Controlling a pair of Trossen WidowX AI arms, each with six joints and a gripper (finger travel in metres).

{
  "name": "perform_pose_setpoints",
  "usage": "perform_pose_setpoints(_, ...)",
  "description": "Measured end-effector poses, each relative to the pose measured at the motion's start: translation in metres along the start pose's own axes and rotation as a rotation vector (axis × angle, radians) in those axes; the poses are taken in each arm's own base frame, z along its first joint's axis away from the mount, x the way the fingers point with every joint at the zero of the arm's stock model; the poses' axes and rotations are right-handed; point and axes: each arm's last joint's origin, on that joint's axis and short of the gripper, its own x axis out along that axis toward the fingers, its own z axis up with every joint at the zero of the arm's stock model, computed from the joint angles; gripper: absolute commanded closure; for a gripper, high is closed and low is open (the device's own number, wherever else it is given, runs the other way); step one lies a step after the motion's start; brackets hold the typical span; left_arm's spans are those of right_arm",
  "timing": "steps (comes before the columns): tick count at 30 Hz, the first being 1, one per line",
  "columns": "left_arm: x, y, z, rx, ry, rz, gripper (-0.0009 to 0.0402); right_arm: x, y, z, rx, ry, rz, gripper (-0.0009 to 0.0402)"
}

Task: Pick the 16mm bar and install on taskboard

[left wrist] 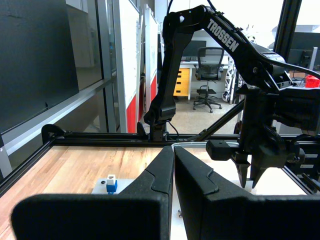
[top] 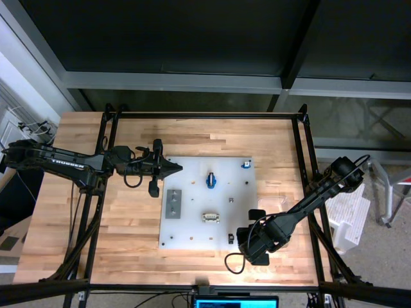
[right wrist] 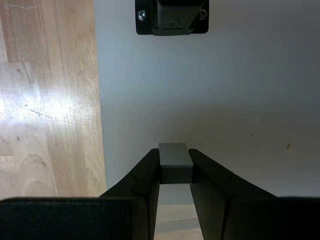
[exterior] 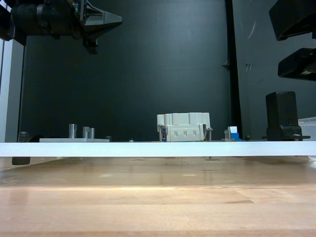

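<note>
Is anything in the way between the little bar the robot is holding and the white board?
No, nothing visible. The right gripper holds the bar over bare taskboard near its edge; the black fitting sits farther ahead. The left gripper hangs shut over the board's far left corner.

Bar (right wrist: pixel 175 162) in right hand (right wrist: pixel 174 155), above taskboard (right wrist: pixel 225 90)

TROSSEN, in white capitals, on the right arm (left wrist: pixel 220 32) link that rises behind the right gripper (left wrist: pixel 251 177). Same word, also white, on the left arm (top: pixel 64 163) link running back from the left gripper (top: pixel 176 168).
</note>
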Motion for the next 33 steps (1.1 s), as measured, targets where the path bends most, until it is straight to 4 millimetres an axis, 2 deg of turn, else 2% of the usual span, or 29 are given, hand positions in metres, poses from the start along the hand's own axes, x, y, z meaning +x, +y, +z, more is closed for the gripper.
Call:
perform_pose_setpoints(11,0.000,0.000,0.000,0.000,0.000,0.000,0.0393,0.000,0.000,-0.001,-0.006,0.007,-0.005,0.0274)
perform_pose_setpoints(18,0.000,0.000,0.000,0.000,0.000,0.000,0.0393,-0.002,0.000,0.000,-0.008,0.004,-0.003,0.0229)
perform_pose_setpoints(23,0.000,0.000,0.000,0.000,0.000,0.000,0.0393,-0.007,0.000,0.001,-0.008,-0.001,0.001,0.0215)
perform_pose_setpoints(33,0.000,0.000,0.000,0.000,0.000,0.000,0.0393,-0.015,-0.001,0.001,-0.014,-0.003,0.003,0.0221)
